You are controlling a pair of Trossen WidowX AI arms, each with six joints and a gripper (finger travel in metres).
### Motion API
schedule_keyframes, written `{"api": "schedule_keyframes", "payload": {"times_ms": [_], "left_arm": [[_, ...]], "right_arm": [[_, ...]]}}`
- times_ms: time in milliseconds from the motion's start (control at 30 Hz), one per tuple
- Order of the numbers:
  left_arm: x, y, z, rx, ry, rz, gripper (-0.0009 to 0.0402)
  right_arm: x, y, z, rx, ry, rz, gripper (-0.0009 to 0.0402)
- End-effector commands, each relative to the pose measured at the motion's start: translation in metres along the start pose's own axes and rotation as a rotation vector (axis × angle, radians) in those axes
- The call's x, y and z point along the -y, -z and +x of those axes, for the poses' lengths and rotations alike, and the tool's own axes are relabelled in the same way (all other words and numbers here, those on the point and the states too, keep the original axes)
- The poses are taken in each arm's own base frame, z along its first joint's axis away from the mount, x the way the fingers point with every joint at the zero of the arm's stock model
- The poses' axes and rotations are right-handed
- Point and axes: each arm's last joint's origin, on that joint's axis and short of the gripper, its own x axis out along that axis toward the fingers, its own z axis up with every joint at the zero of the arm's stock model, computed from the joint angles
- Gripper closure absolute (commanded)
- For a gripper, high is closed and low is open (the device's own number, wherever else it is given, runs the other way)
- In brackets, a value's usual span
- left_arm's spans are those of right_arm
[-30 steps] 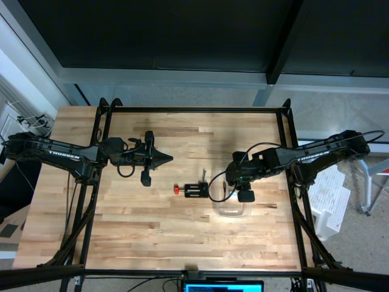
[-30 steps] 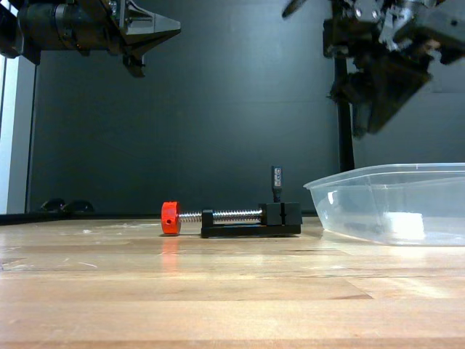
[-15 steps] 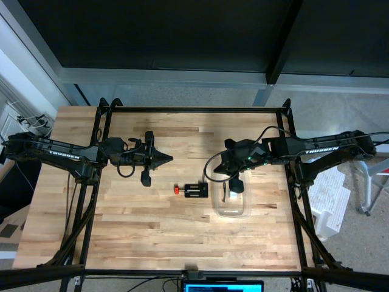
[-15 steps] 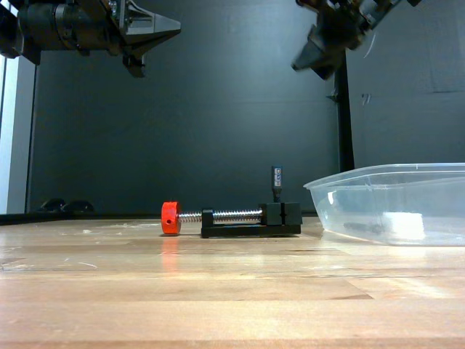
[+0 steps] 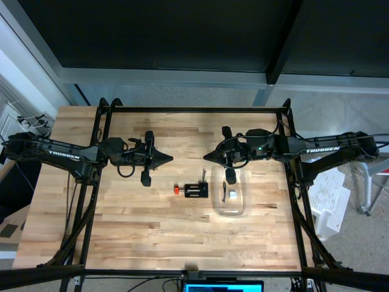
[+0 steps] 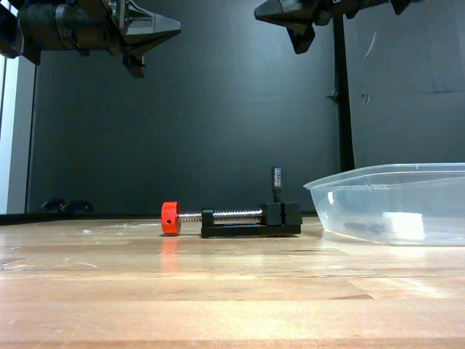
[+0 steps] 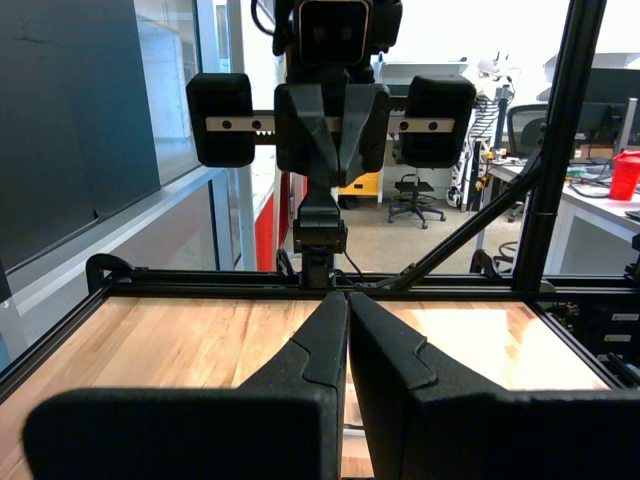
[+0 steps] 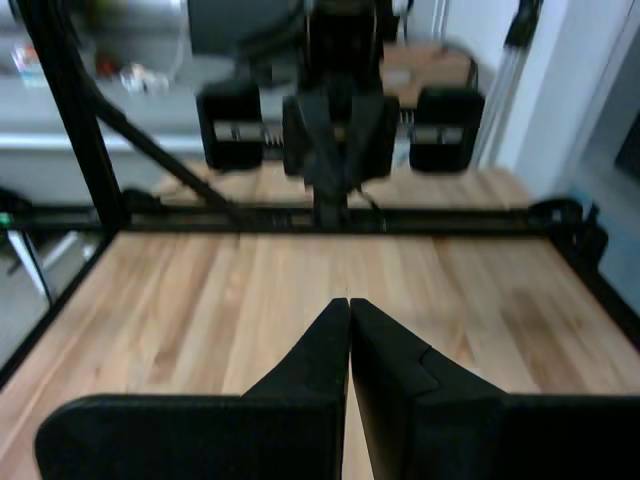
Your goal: Remove the USB-C connector from taskboard and place in the container
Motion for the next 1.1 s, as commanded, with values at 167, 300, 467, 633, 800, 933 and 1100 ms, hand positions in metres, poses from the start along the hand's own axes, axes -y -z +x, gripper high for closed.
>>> {"api": "schedule_keyframes", "payload": {"times_ms": [167, 300, 467, 633, 800, 933, 1100], "left_arm": [[0.000, 0.000, 0.000, 0.000, 0.000, 0.000, 0.0393], [0.000, 0.000, 0.000, 0.000, 0.000, 0.000, 0.0393], [0.000, 0.000, 0.000, 0.000, 0.000, 0.000, 0.0393], [0.000, 0.000, 0.000, 0.000, 0.000, 0.000, 0.0393], [0.000, 0.000, 0.000, 0.000, 0.000, 0.000, 0.0393], [0.000, 0.000, 0.000, 0.000, 0.000, 0.000, 0.0393], [0.000, 0.000, 0.000, 0.000, 0.000, 0.000, 0.0393]], "right_arm": [[0.001, 0.013, 0.002, 0.104, 0.012, -0.006, 0.0393], [0.002, 0.020, 0.002, 0.164, 0.015, -0.005, 0.0393], [0.002, 0.028, 0.001, 0.220, 0.027, -0.002, 0.0393], [0.005, 0.038, 0.000, 0.250, 0.047, 0.023, 0.0393], [0.012, 0.045, -0.001, 0.249, 0.017, 0.048, 0.0393], [0.012, 0.045, -0.001, 0.248, 0.024, 0.044, 0.0393], [0.012, 0.046, -0.001, 0.246, 0.031, 0.045, 0.0393]]}}
